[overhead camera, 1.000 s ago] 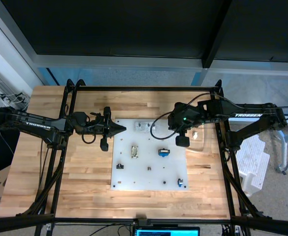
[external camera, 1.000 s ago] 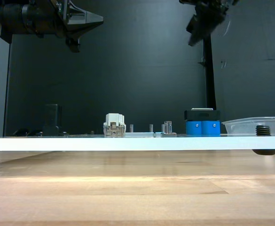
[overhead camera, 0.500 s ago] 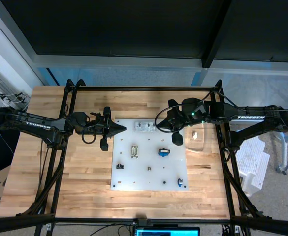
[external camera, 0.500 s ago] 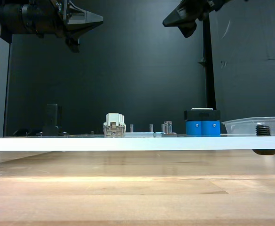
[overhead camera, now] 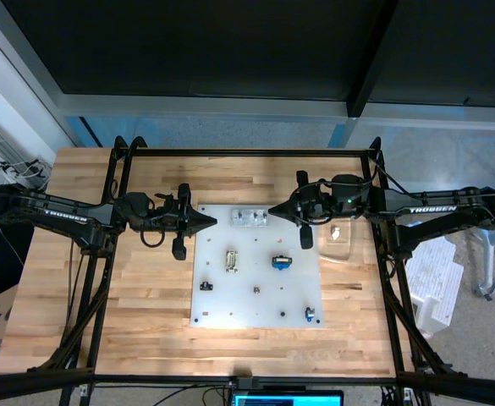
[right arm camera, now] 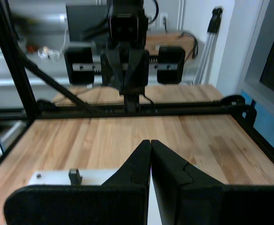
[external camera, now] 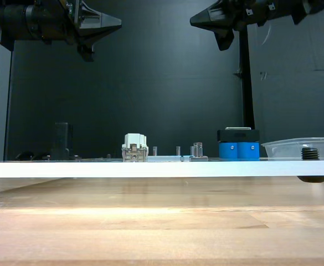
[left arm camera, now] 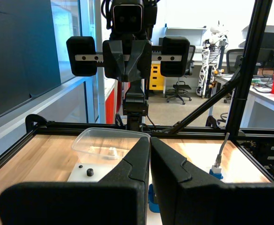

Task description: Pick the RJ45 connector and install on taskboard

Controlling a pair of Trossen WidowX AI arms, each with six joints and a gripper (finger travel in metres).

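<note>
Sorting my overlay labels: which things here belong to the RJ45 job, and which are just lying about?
Job: connector, standing in the blue jack; white board; clear tray; right gripper, shut empty, high over the board's far edge.
Lying about: blue block and pale housing mid-board; left gripper, shut, parked high at the board's left edge.

Left gripper (overhead camera: 211, 222), right gripper (overhead camera: 272, 210): two. White board (overhead camera: 230, 304): one. Clear tray (overhead camera: 342, 249): one. Blue jack (overhead camera: 311, 315): one.

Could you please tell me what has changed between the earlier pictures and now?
The right gripper, shut on nothing, swung up from pointing down beside the clear tray to level, facing the left gripper. That gripper, also shut, the white board and the tray stayed put.
</note>
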